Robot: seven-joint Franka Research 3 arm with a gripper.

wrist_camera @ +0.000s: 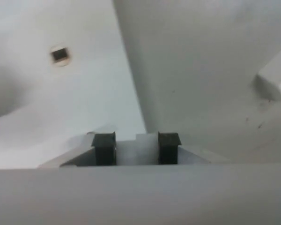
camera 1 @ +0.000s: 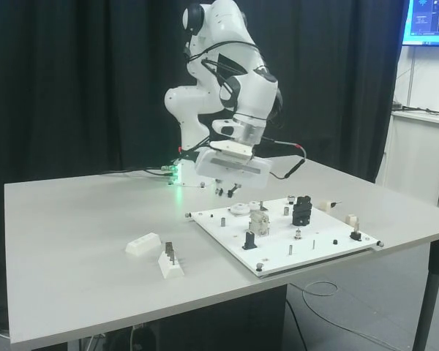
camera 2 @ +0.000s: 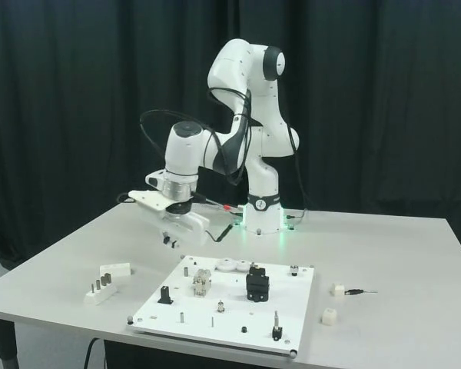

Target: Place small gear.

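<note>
My gripper (wrist_camera: 136, 149) hangs above the table just off the far left corner of the white assembly board (wrist_camera: 201, 70). Its two black fingers (wrist_camera: 104, 147) stand a small gap apart with a white piece between them, which looks like the small gear (wrist_camera: 136, 152). The room views show the gripper (camera 1: 225, 192) (camera 2: 169, 241) a little above the surface, beside the board (camera 1: 278, 248) (camera 2: 230, 307); the gear is too small to make out there. Two white gears (camera 1: 239, 210) (camera 2: 226, 265) lie on the board near its far edge.
The board carries a black block (camera 1: 301, 210) (camera 2: 257, 286), pegs and small fixtures. Two white blocks (camera 1: 142, 243) (camera 1: 170, 265) lie on the grey table left of the board. Small white parts (camera 2: 337, 289) (camera 2: 329, 315) lie to its right. A hole (wrist_camera: 60, 55) shows in the table under the wrist.
</note>
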